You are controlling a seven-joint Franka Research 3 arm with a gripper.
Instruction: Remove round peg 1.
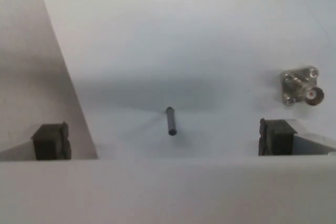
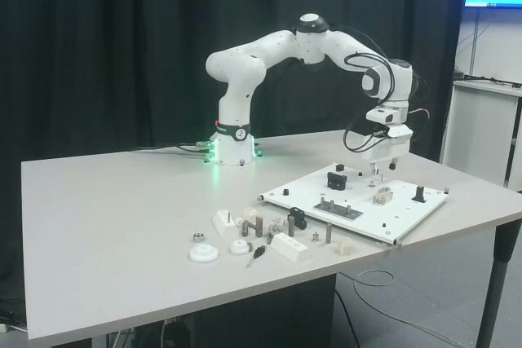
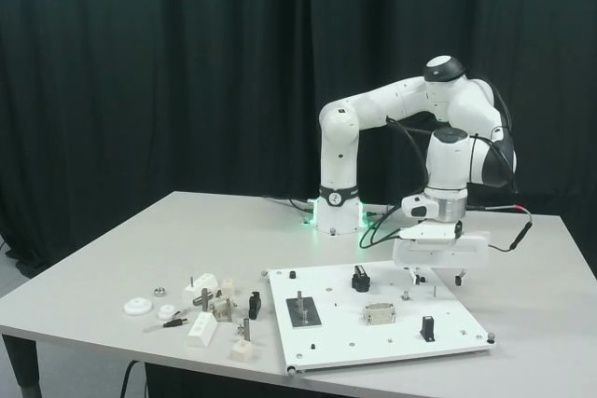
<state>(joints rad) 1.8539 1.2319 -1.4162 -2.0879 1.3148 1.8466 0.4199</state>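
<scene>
A thin dark round peg (image 1: 171, 121) stands upright on the white board (image 1: 210, 35). In the wrist view it sits between my two black fingertips (image 1: 51, 141), nearer the middle than either one, and touches neither. My gripper (image 1: 164, 139) is open wide and holds nothing. In the room views the gripper (image 2: 383, 160) (image 3: 434, 275) hangs just above the far side of the board (image 2: 391, 219) (image 3: 345, 335), fingers pointing down.
A metal connector with a square flange (image 1: 302, 86) is fixed to the board beside the peg. Black blocks (image 2: 336, 179) (image 3: 427, 328) and a grey plate with posts (image 2: 337, 209) (image 3: 300, 312) also stand on it. Several loose parts (image 2: 253, 234) (image 3: 205, 309) lie on the grey table.
</scene>
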